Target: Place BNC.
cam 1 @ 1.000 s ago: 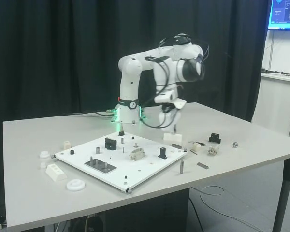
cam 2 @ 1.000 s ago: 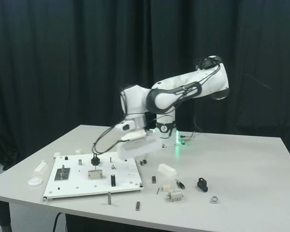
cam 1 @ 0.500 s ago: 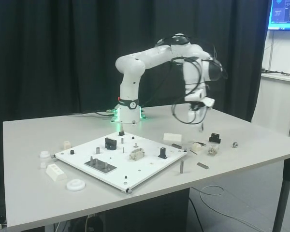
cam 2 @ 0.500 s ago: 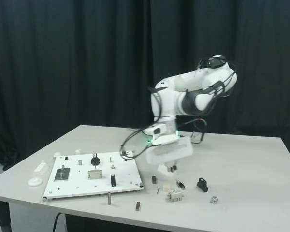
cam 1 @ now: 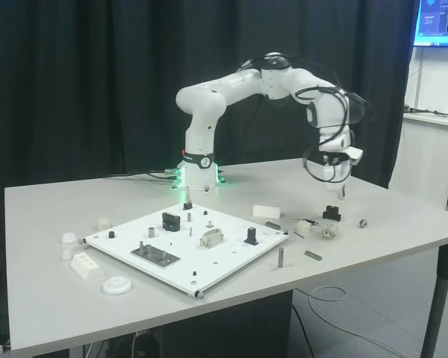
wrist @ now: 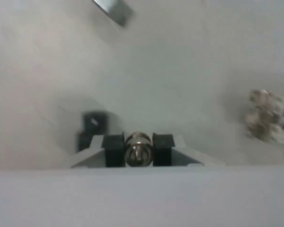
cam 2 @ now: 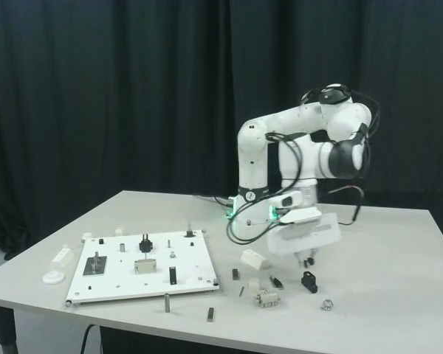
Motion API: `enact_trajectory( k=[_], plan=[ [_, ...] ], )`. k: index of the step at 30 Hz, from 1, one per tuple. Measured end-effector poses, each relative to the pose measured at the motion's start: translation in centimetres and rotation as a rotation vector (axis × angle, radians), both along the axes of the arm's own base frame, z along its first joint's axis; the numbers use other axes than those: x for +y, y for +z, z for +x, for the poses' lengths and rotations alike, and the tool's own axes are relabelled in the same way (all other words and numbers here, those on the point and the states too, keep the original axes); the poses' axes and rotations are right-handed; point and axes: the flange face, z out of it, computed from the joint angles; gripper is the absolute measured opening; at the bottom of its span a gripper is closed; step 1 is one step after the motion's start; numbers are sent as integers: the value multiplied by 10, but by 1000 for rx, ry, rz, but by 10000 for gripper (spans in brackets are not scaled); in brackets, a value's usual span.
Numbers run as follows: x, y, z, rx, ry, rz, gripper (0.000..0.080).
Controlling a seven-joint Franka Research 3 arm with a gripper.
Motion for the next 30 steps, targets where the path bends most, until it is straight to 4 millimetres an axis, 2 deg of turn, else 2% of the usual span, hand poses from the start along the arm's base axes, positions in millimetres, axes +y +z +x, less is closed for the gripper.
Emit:
enact_trajectory(
  k=[6,13,20,30],
  plan=[
    [40,-3,-5,28,-57,-28,121],
    [74,-14,-12,43,-71,-53,121],
    [94,-27,-17,48,-73,-68,121],
    [107,-45,-22,45,-75,-80,121]
  ],
)
